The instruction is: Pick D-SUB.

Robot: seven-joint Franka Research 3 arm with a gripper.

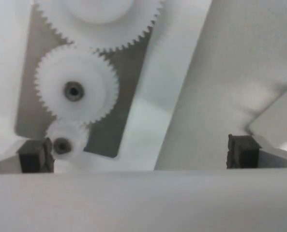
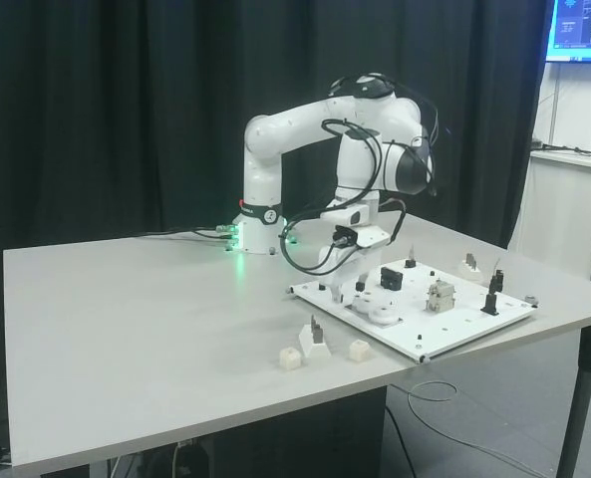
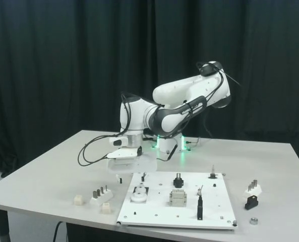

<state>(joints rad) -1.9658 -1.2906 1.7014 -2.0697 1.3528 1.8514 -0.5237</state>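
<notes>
The white Franka arm (image 3: 179,108) reaches down over the left edge of the white board (image 3: 154,214), at centre frame in the second room view. Its gripper (image 1: 138,153) hangs just above the board with the two black fingertips (image 1: 35,155) spread wide apart and nothing between them. The wrist view shows three meshed white gears (image 1: 76,90) below the gripper, set in a grey recess of the board.

Which of the board's parts is the D-SUB cannot be told for sure. A grey blocky connector (image 3: 177,196) stands at mid-board, lower centre of the frame, to the right of the gears and well apart from the gripper.

Small white blocks (image 3: 101,195) lie on the grey table (image 2: 126,299) at lower left, off the board. A black part (image 3: 250,202) lies at lower right.
</notes>
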